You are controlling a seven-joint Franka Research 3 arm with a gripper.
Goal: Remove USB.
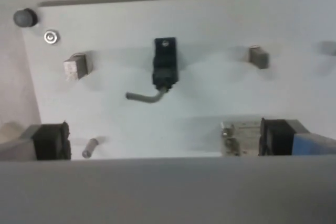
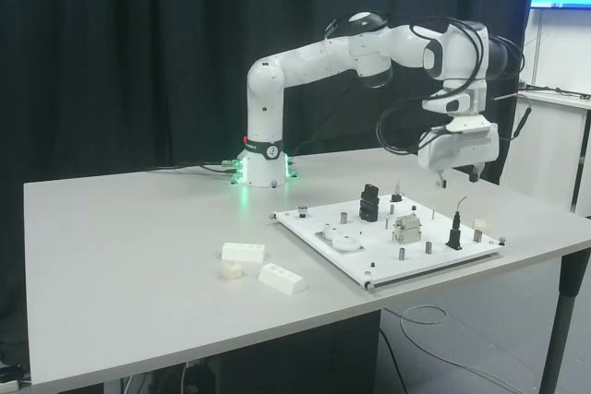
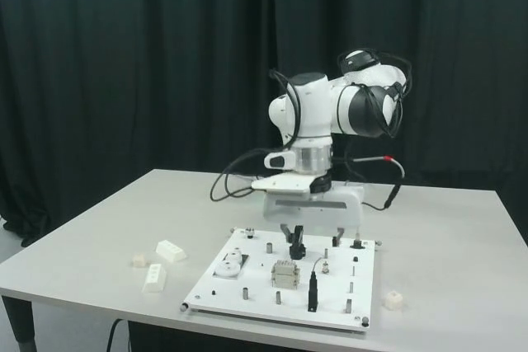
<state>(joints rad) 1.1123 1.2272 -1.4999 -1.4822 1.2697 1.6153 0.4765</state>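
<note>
The USB plug (image 1: 165, 61) is a black block standing upright in the white board (image 1: 220, 93), with a short grey cable stub curling out of its top. The room views show the USB plug (image 2: 455, 232) (image 3: 313, 294) near the board's front edge, on the side away from the robot base. My gripper (image 1: 163, 140) (image 2: 455, 175) (image 3: 312, 235) hangs well above the board (image 2: 369, 260) and is open. Its black fingertips (image 1: 50, 141) are far apart with nothing between them. The gripper touches neither the plug nor the board.
The board also carries a metal block (image 2: 407, 227) (image 3: 285, 274), a taller black block (image 2: 370, 202) (image 3: 297, 245), a white round part (image 2: 347, 242) and several small pegs. Loose white blocks (image 2: 243, 253) (image 3: 154, 278) lie on the grey table (image 2: 120, 246) beside the board. A small white piece (image 3: 393, 299) lies past the board's other side.
</note>
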